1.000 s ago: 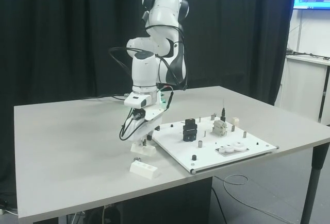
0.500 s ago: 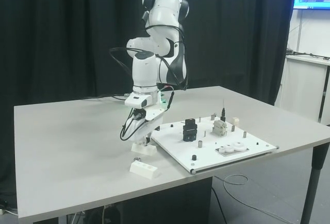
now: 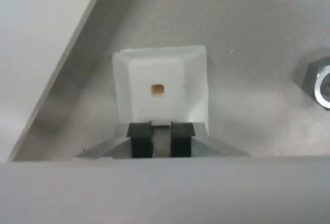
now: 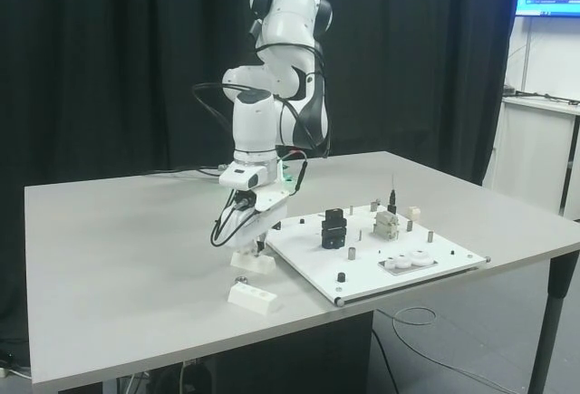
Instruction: Pick square peg 2.
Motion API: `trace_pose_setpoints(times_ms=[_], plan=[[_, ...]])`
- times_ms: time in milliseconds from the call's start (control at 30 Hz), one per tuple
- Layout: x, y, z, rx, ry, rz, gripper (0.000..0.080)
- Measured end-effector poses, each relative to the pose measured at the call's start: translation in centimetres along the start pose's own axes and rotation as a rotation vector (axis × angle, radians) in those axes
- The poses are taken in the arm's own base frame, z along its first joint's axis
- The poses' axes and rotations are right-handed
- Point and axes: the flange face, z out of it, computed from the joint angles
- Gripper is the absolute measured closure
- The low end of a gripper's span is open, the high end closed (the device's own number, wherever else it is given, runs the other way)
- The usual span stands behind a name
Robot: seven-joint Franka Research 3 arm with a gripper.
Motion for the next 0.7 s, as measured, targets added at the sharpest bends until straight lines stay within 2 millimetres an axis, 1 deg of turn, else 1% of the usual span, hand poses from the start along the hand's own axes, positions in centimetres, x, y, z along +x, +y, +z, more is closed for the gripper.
trace_pose_setpoints(times_ms=[333, 700], plan=[[0.8, -0.1, -1.4, 0.025, -0.017, 0.010, 0.0728], [1.5, -0.1, -3.9, 0.056, -0.048, 0.017, 0.0729]])
